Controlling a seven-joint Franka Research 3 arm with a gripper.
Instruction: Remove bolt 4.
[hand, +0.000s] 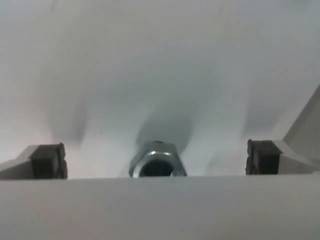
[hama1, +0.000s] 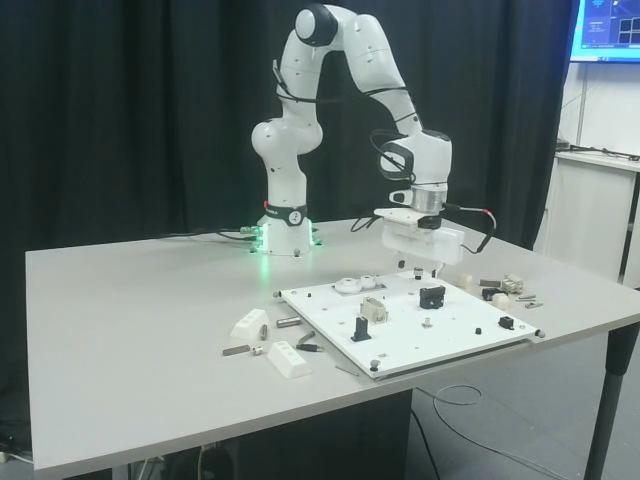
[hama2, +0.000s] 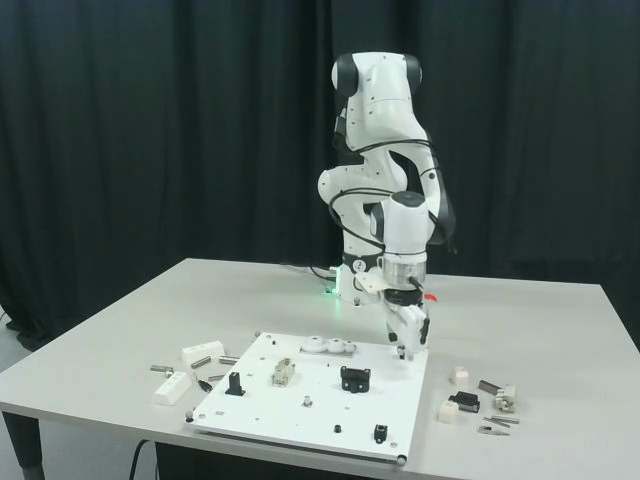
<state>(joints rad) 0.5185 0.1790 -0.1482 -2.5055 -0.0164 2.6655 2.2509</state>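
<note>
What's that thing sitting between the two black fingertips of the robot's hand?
A metal bolt head, standing on the white board, midway between the end effector fingertips and touching neither. The wrist view shows it.

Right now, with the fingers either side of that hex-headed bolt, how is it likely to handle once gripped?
Probably rigid: the bolt looks like solid metal. Its flat hex faces should give the open gripper decent purchase, though the shiny surface may slip. Laid free on the white board, it could roll.
</note>
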